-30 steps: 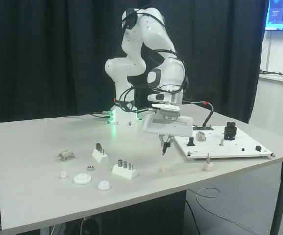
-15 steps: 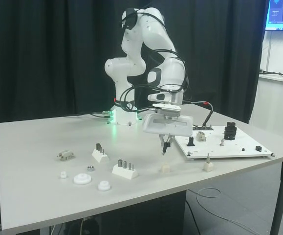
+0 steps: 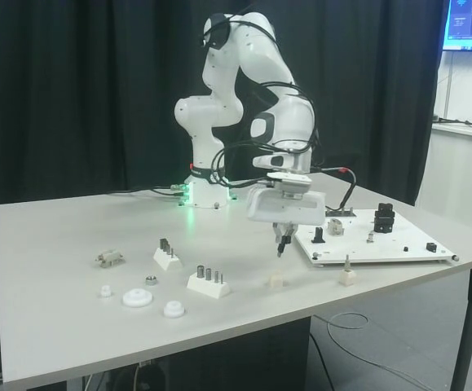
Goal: Insert USB.
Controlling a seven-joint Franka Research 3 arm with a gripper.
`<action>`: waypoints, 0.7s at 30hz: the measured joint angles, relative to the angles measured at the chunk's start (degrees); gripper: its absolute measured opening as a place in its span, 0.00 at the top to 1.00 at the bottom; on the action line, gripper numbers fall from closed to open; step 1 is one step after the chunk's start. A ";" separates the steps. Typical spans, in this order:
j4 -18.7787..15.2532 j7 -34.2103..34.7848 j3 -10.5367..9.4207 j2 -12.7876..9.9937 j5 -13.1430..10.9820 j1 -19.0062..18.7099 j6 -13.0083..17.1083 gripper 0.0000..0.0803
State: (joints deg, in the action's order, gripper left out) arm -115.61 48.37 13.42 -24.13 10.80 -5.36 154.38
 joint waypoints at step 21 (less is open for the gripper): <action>-0.92 -0.47 -5.90 3.92 2.04 -0.23 -7.21 0.91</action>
State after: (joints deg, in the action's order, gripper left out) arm -116.53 47.89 7.53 -20.21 12.84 -5.59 147.17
